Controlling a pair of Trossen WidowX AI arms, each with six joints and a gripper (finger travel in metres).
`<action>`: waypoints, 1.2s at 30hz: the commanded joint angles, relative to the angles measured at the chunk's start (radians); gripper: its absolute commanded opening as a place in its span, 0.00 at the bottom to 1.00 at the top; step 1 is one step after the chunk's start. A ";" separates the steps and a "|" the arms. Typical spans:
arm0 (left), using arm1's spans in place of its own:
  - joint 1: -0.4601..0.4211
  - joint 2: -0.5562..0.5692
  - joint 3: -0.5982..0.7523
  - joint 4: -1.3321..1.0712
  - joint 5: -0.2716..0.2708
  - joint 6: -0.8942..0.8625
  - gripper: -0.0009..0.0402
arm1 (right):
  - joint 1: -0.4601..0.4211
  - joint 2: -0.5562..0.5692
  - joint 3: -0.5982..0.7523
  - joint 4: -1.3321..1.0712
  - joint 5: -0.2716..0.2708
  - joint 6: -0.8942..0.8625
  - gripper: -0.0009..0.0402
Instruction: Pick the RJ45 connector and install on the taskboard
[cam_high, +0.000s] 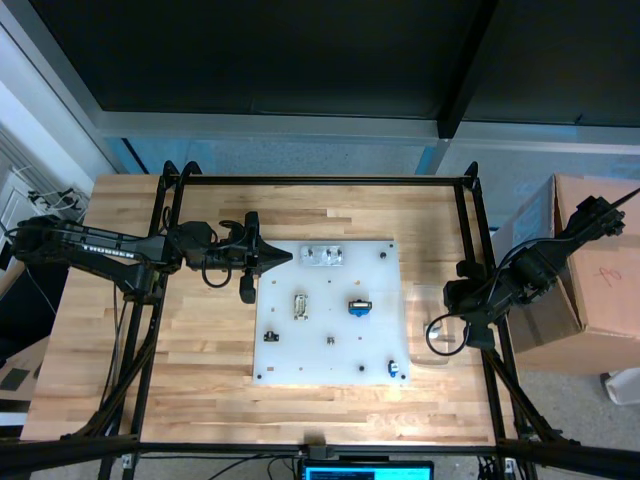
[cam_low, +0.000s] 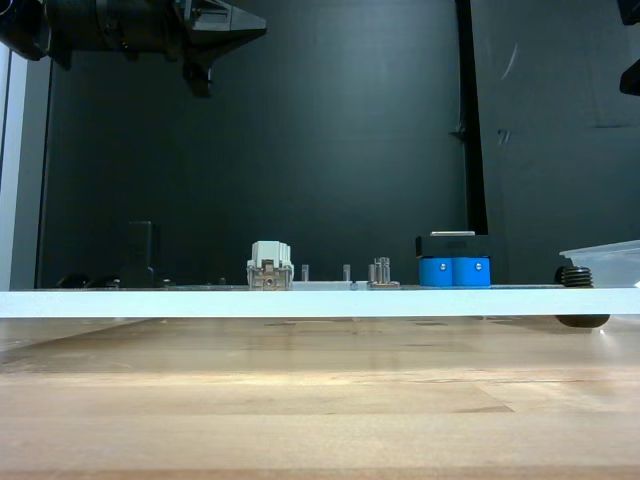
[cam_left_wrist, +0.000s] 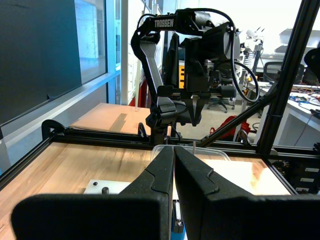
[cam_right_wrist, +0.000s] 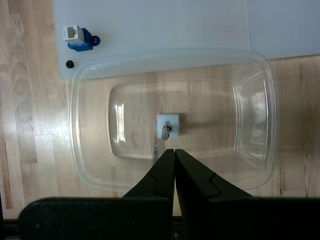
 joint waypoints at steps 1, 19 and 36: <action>0.000 0.000 0.000 0.000 0.000 0.000 0.02 | 0.000 0.000 0.000 0.000 0.000 0.000 0.02; 0.000 0.000 0.000 0.000 0.000 0.000 0.02 | 0.003 0.144 0.000 -0.003 0.000 -0.001 0.45; 0.000 0.000 0.000 0.000 0.000 0.000 0.02 | 0.005 0.190 -0.052 0.044 0.001 0.008 0.48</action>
